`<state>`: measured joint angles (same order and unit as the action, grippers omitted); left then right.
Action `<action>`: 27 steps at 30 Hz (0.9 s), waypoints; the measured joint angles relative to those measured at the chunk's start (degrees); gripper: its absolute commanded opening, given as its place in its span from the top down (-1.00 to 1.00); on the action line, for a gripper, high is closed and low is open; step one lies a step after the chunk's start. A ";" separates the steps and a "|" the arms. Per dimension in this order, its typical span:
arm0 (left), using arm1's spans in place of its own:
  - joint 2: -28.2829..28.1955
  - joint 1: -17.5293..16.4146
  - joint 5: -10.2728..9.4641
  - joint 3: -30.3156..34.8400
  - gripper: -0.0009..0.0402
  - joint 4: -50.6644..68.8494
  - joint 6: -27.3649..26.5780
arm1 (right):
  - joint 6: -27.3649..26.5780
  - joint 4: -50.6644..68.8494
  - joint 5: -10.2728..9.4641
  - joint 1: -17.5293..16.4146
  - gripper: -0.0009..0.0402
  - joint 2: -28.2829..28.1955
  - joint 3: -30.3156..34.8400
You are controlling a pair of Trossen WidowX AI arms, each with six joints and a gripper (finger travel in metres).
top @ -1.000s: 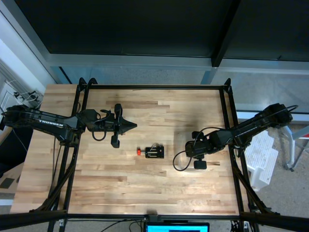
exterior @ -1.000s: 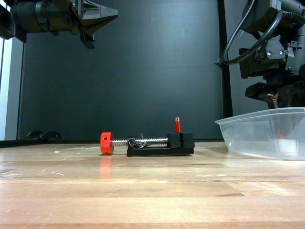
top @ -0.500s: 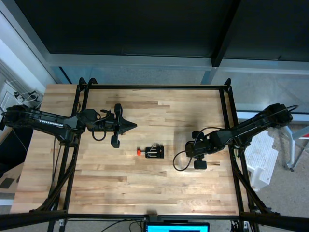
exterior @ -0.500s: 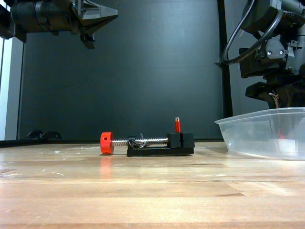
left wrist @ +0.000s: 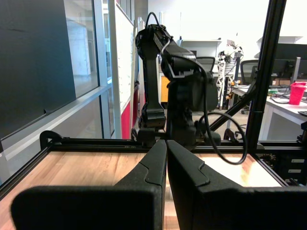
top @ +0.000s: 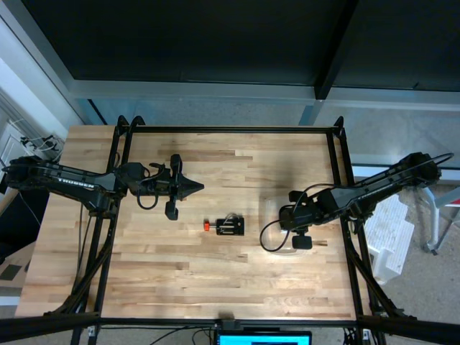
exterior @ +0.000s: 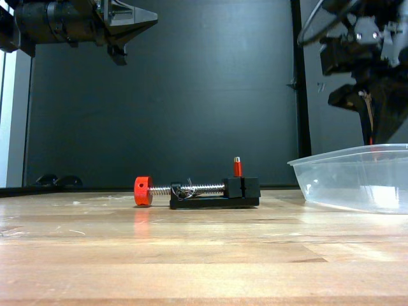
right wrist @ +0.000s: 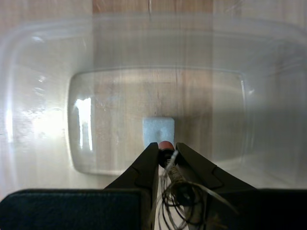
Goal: Pick the RCA connector and install on taskboard
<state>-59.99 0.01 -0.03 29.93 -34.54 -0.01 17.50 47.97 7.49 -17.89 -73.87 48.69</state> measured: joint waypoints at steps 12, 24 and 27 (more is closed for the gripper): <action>0.00 0.00 -0.02 0.00 0.96 0.00 0.00 | 0.02 6.73 0.00 0.09 0.87 1.07 5.20; 0.00 0.00 -0.02 0.02 0.96 0.00 0.00 | 0.02 6.64 -0.17 1.16 0.87 -1.33 8.52; 0.00 0.00 -0.02 0.02 0.96 0.00 0.00 | -0.09 6.64 -0.15 1.95 0.87 -3.39 10.71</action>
